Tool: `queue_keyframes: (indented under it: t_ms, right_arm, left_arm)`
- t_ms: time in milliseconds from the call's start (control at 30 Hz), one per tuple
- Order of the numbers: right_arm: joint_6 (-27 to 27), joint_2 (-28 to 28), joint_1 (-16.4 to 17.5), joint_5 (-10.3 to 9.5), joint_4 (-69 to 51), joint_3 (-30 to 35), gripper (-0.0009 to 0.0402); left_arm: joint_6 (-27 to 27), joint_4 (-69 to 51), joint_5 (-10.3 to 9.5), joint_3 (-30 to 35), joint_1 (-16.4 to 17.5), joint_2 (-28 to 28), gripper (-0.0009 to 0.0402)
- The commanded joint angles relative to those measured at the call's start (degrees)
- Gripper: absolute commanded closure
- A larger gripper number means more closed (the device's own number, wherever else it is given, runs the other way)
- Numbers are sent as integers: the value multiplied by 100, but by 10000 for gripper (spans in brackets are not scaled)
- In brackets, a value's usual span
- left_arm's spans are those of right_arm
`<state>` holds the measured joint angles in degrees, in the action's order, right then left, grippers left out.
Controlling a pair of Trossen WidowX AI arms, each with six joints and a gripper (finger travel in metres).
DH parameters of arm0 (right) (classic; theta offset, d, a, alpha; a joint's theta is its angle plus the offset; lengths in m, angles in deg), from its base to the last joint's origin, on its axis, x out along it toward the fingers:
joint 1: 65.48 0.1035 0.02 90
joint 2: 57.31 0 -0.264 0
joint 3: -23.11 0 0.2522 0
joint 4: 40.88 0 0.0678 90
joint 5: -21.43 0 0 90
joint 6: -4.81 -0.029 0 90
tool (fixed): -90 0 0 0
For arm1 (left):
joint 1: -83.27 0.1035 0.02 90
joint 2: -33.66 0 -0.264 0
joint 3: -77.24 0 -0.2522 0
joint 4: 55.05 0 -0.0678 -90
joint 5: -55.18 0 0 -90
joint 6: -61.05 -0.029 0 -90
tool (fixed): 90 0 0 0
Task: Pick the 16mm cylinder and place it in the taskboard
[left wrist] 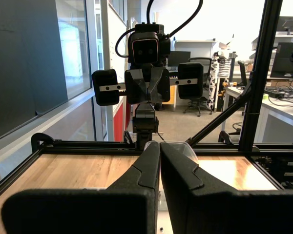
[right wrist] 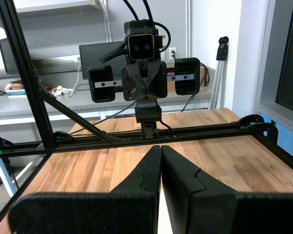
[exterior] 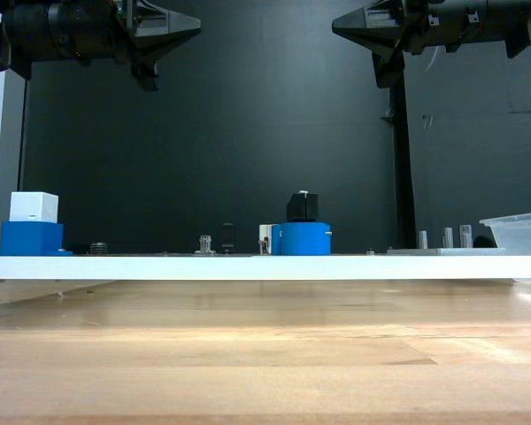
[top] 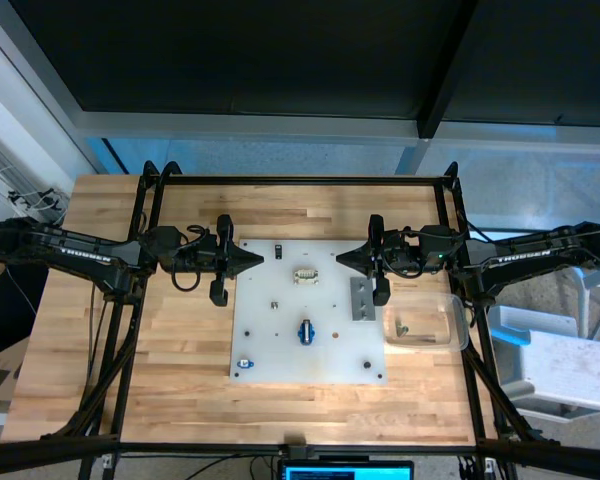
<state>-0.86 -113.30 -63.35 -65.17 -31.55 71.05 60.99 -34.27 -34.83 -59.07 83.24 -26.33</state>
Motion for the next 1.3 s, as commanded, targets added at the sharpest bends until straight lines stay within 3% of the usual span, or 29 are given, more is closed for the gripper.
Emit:
queue_keyframes:
  t_ms: [33,600,1300]
  right_arm:
    - [-2,0,0,2,17,2,393]
    - [-179,17,11,4,-175,92,393]
    - [-304,22,243,9,-4798,1821,393]
  left_arm:
    - [0,0,0,2,4,-2,393]
    - [2,0,0,2,2,-2,393]
    - [2,0,0,2,4,-2,393]
